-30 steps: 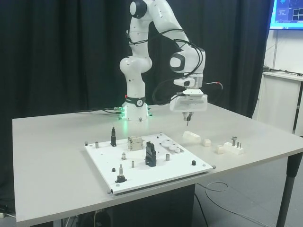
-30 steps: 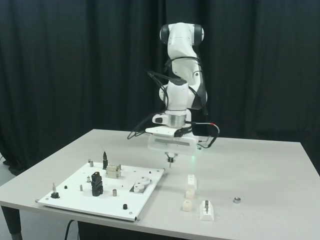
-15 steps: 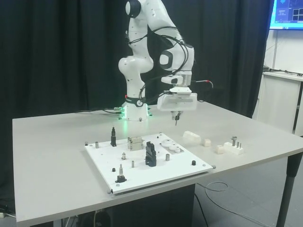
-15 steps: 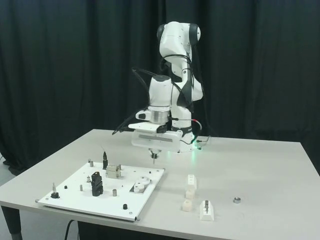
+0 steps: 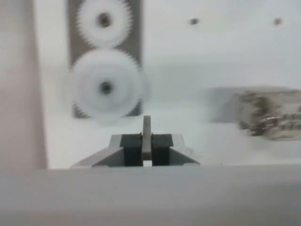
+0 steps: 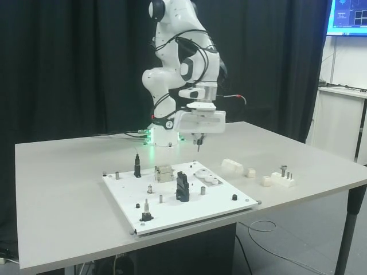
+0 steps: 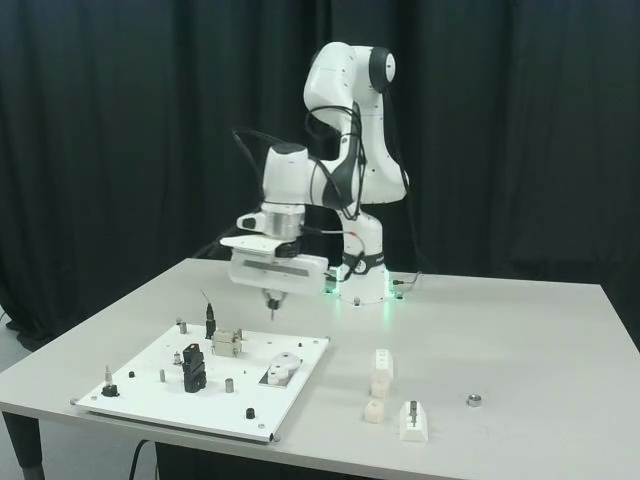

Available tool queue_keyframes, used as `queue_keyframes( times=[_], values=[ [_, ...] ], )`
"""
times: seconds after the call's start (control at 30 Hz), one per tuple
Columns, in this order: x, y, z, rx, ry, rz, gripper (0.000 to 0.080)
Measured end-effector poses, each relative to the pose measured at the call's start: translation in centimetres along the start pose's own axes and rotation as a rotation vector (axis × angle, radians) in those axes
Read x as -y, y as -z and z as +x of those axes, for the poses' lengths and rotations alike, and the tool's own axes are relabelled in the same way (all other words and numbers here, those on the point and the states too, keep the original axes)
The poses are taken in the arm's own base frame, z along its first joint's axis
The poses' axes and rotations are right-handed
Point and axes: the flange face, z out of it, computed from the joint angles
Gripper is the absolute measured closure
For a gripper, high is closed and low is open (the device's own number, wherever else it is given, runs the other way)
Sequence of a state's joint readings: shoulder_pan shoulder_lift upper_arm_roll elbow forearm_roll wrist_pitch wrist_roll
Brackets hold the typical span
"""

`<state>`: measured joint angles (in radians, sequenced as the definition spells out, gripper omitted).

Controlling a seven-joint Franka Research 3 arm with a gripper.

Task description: Insert square peg 1.

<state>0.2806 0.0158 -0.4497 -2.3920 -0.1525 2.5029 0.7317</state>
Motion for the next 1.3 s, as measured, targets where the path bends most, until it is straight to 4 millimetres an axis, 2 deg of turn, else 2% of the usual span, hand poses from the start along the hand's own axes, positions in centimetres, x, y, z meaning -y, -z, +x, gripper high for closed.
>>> queue_keyframes(
  times=[0.53, 0.97, 1.3],
  values=[
    [-4.2, -0.2, 5.3, -0.075, -0.008, 0.014, 0.0767],
    [-5.7, -1.6, 7.9, -0.072, -0.014, 0.009, 0.0767],
    [-6.5, -2.6, 9.4, -0.041, 0.048, 0.019, 0.0767]
  ],
)
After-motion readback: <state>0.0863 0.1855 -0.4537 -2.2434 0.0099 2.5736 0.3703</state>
